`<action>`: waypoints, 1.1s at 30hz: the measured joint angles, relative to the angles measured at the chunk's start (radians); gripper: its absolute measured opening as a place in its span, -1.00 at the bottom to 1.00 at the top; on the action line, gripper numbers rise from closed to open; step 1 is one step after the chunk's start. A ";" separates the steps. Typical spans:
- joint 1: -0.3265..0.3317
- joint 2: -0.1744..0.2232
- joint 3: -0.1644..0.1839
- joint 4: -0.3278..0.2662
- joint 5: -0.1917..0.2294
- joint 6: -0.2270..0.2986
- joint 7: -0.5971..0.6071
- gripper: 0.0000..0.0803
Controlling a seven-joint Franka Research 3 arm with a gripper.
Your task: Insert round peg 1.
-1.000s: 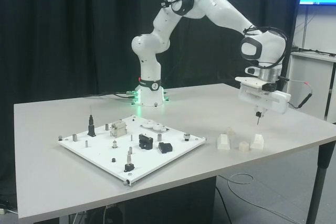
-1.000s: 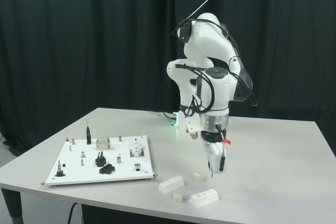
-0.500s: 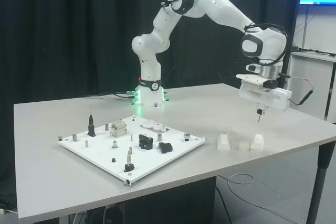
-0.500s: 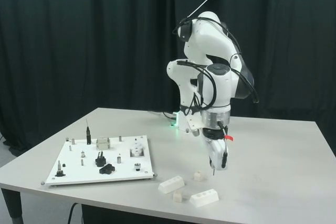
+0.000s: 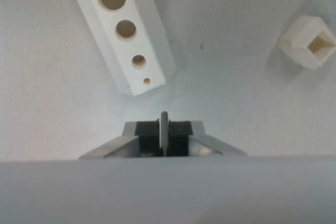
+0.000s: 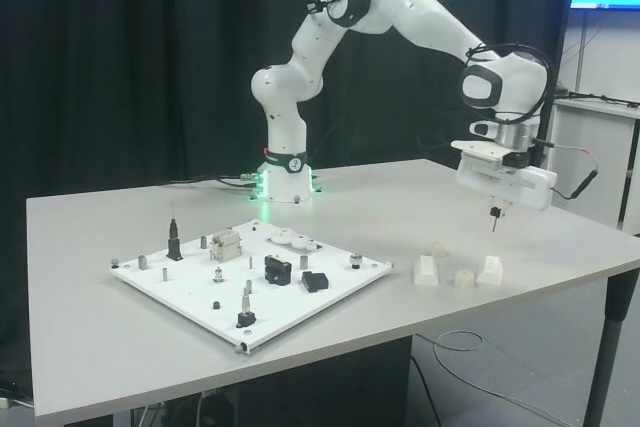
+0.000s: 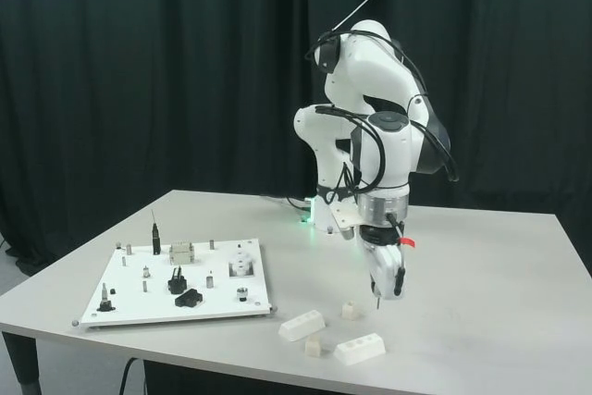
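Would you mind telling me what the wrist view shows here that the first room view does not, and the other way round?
Only the wrist view shows the four round holes, stepped in size, along the top of the white block, and the square opening in the small cube. Only the first room view shows the whole arm, the white board of parts and the grey table. Both show the gripper holding a thin peg above the table, clear of the blocks.

four white blocks (image 6: 458, 273), one board (image 6: 330, 292)
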 joint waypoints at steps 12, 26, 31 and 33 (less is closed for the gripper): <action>0.002 0.002 -0.001 0.000 0.000 0.002 -0.007 -0.92; 0.013 0.005 -0.015 0.000 -0.017 0.004 -0.038 -0.92; 0.016 0.006 -0.028 0.000 -0.061 0.004 -0.049 -0.92; 0.016 0.006 -0.034 0.000 -0.086 0.003 -0.052 -0.92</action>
